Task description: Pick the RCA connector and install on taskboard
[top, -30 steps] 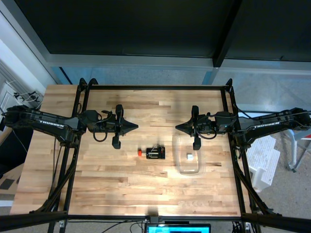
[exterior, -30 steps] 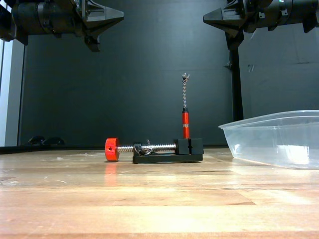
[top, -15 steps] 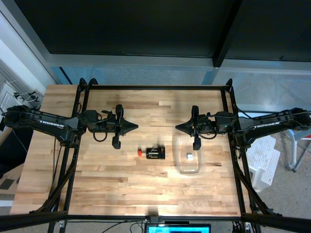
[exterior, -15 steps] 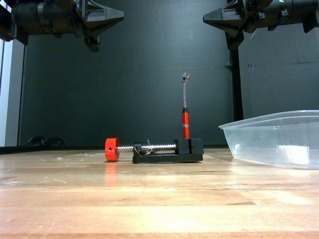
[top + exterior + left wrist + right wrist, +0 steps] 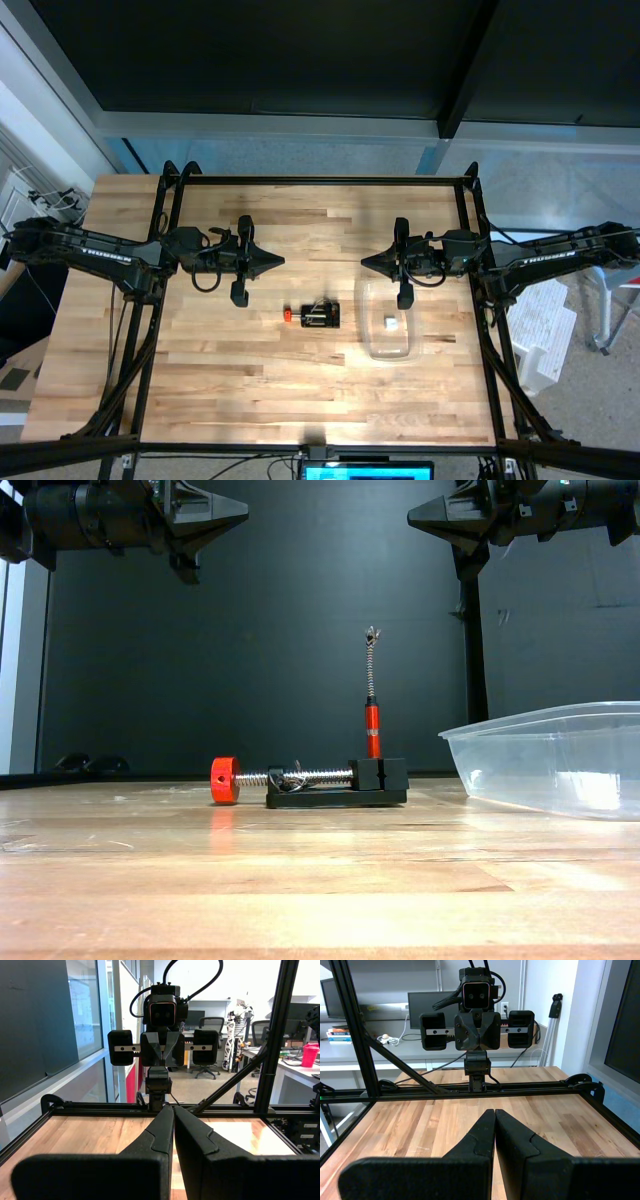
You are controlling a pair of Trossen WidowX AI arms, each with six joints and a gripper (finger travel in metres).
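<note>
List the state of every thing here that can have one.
Black vise with red knob: occupied.
Red cylinder connector on braided cable: upright on vise, unheld.
Clear plastic tray: holds only white block.
Left gripper: shut, empty, parked high.
Right gripper: shut, empty, parked high.

Bright, even light; sharp focus.
</note>
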